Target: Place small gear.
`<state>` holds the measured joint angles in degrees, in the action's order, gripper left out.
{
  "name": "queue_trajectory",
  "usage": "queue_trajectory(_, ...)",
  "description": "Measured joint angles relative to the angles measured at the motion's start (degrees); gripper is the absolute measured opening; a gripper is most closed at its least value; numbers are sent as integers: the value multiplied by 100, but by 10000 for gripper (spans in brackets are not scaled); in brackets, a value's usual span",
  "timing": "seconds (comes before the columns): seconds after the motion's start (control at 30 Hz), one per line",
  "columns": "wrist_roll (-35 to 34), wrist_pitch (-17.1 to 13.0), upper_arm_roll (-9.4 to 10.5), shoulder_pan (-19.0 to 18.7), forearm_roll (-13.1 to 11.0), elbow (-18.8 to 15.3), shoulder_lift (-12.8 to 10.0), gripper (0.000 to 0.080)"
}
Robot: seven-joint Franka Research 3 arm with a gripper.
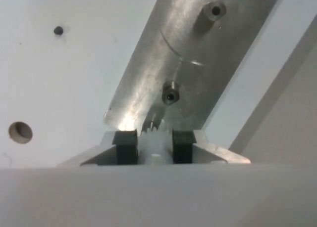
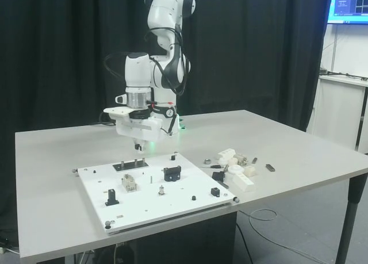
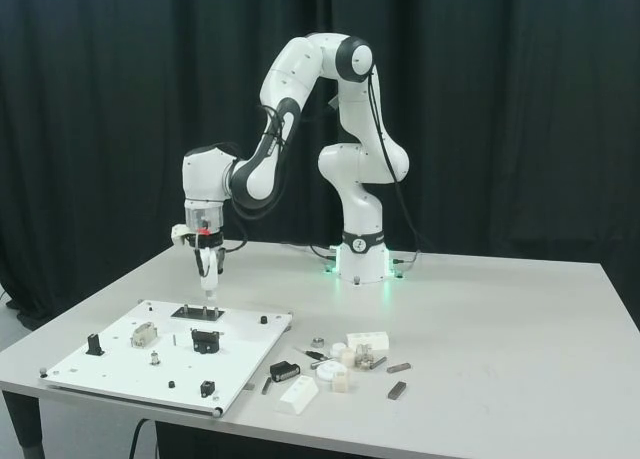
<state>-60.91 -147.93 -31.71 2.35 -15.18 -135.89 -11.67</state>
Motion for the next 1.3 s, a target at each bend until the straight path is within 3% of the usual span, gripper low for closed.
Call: queue_trajectory(1.3,-6,105,-1,-11,76,1,182,144)
